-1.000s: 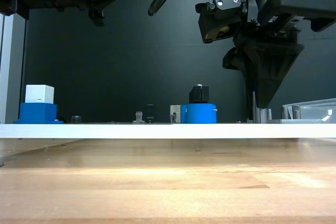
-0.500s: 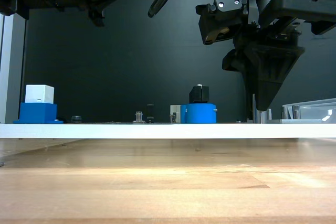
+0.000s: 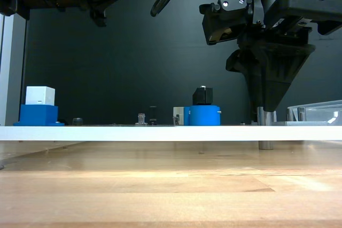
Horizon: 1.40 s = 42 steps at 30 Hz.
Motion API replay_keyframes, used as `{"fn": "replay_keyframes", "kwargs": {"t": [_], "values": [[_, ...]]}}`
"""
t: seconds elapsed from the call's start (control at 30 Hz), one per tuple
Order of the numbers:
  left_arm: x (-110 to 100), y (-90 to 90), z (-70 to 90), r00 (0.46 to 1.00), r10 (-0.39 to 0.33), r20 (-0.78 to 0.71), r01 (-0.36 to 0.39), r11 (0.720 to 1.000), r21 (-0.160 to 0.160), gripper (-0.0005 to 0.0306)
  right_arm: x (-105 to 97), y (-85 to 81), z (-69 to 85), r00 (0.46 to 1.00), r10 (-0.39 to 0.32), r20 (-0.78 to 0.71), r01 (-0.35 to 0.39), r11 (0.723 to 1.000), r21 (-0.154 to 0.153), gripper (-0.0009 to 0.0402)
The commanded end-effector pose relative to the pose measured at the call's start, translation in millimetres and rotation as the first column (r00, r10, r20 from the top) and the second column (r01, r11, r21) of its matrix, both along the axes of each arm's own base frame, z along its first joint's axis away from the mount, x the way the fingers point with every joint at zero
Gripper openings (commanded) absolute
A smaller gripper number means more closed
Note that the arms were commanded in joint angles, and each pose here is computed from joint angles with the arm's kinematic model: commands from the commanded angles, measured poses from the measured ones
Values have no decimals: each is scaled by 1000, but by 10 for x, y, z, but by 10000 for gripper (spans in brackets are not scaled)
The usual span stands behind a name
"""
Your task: Pick the 16mm cylinder and place it in the taskboard
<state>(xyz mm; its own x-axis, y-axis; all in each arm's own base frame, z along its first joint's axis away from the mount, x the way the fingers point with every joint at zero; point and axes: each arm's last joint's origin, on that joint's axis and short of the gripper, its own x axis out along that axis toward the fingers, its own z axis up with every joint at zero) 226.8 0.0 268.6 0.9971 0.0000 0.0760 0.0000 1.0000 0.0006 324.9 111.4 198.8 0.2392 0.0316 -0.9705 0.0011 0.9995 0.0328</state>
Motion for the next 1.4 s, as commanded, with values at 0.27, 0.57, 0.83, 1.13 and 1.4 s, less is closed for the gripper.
{"fn": "replay_keyframes", "kwargs": {"t": [0.27, 0.57, 0.83, 1.13, 1.4], "values": [[0, 1, 0, 1000, 0, 0, 0, 1000, 0, 0, -44, 5, 81, 1000, 7, 11, -7, 1000, 1, 220], [0, 0, 0, 1000, 0, 0, 0, 1000, 0, 0, -134, -24, 258, 999, 8, 36, -8, 1000, 9, 251], [0, 1, 0, 1000, 0, 0, 0, 1000, 0, 0, -225, -57, 437, 997, 7, 74, -9, 1000, 21, 252], [0, 1, 0, 1000, 0, 0, 0, 1000, 0, 0, -280, -79, 521, 996, 6, 86, -8, 1000, 25, 252], [1, 1, 0, 1000, 0, 0, 0, 1000, 0, 0, -280, -78, 521, 996, 7, 85, -9, 1000, 25, 252]]}}
